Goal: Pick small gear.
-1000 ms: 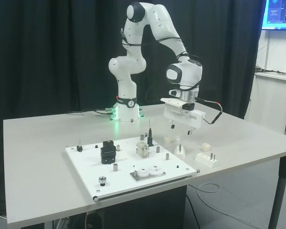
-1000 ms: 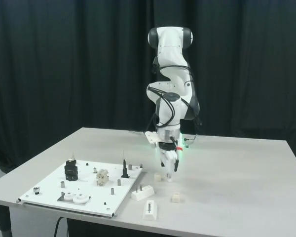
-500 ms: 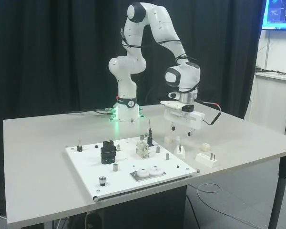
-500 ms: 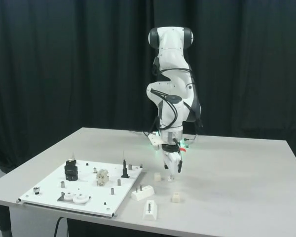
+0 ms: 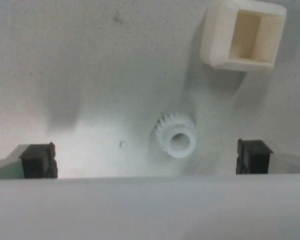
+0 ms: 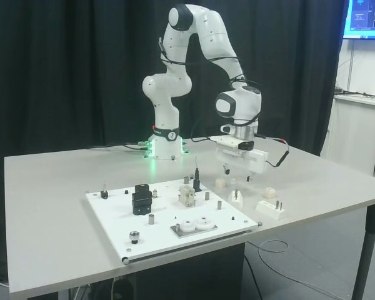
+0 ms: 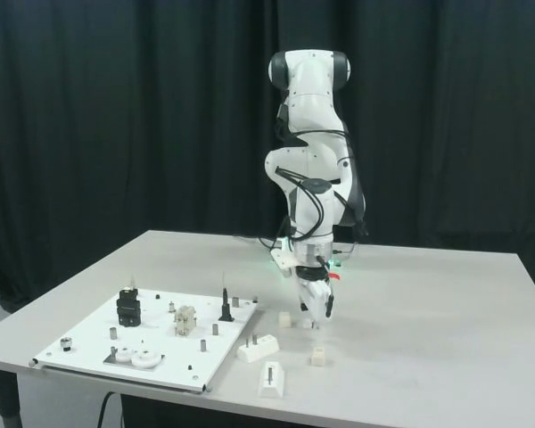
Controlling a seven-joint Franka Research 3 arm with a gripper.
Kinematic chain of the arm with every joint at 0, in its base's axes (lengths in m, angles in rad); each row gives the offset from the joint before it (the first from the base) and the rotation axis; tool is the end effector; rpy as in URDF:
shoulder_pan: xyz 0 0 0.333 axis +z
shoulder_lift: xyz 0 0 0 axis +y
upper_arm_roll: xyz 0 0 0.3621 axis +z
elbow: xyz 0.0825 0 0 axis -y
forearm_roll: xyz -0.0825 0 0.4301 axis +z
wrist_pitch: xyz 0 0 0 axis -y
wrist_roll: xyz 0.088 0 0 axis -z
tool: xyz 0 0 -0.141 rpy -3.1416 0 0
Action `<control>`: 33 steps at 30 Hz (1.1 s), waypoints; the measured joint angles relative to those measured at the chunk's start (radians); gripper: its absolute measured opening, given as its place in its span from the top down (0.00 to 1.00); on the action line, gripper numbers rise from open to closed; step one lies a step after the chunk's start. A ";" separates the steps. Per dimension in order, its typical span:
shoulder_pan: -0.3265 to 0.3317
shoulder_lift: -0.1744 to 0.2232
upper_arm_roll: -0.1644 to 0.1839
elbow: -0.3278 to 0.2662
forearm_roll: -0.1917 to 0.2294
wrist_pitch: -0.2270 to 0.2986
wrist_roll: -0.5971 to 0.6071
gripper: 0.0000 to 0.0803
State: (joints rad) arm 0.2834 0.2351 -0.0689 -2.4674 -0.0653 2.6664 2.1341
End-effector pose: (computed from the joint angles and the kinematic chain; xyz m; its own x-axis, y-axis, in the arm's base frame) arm 0.4936 0.1067 0.1679 -0.2839 -0.9572 0.0569 -0.9585 0.2848 0.0082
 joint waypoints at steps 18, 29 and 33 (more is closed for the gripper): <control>0.000 0.067 0.000 0.000 0.000 0.096 -0.005 0.00; 0.000 0.073 0.000 0.000 0.000 0.103 -0.025 0.32; 0.000 0.073 0.000 0.000 0.000 0.103 -0.027 0.32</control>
State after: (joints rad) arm 0.2833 0.3077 -0.0687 -2.4676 -0.0653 2.7694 2.1066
